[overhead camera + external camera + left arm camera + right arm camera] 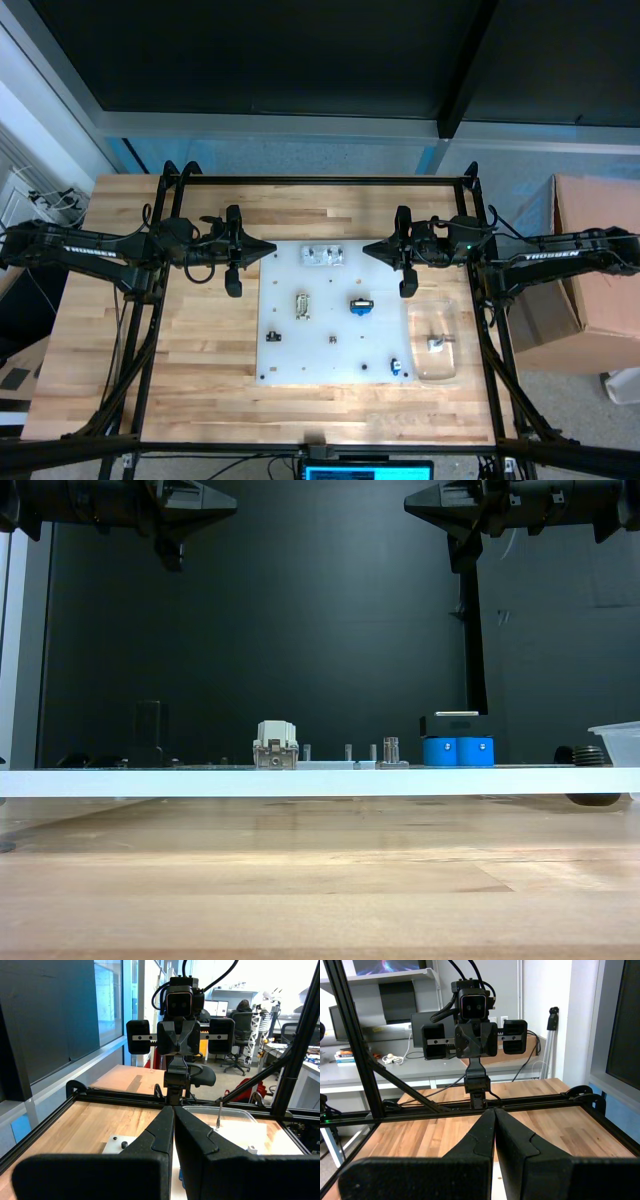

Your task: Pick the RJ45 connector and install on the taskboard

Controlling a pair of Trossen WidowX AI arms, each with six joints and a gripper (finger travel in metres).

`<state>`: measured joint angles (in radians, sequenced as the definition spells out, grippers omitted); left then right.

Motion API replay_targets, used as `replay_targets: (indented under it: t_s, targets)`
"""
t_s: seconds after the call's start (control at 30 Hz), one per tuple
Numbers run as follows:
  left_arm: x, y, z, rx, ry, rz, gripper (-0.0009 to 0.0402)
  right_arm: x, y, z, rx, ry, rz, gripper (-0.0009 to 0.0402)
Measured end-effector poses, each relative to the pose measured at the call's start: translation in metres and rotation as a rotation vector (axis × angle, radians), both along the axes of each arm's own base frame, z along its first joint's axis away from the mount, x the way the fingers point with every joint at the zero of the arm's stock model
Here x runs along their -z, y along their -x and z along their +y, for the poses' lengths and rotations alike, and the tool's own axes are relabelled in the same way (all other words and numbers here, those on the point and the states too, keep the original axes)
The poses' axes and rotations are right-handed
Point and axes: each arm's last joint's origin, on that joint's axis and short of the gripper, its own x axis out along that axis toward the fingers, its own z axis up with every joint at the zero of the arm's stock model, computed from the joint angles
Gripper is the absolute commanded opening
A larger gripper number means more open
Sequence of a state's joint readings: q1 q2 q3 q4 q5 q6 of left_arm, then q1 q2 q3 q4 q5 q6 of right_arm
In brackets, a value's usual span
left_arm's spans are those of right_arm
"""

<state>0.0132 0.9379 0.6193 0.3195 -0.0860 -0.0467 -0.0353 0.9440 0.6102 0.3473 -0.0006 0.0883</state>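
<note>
Wood table (pixel 150 380), white board (pixel 290 350): both claws closed on nothing, connector (pixel 436 343) lying free in the tray (pixel 452 378)
From above, you see the left claw (pixel 270 250) at the board's far left corner and the right claw (pixel 366 250) over its far right part, tips facing each other, well apart; the clear tray sits just right of the board. From table height, both hang high above the board. Your left wrist camera shows its fingers (pixel 159 1132) pressed together, gripping nothing; the right wrist camera shows the same, fingers (pixel 480 1135) touching, empty
</note>
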Motion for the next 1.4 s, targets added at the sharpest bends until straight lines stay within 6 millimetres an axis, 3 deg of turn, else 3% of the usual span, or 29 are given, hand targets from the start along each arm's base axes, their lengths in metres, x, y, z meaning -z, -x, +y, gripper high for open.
replay_targets:
  t_s: [0.9,1.4]
  targets:
    - [0.000,0.000,0.000,0.000,0.000,0.000,0.0000,-0.001,0.000,0.000,0.000,-0.021,-0.002,0.0000]
    - [0.000,0.000,0.000,0.000,0.000,-0.001,0.0000,-0.027,0.038,0.020,-0.099,0.003,0.571,0.0000]
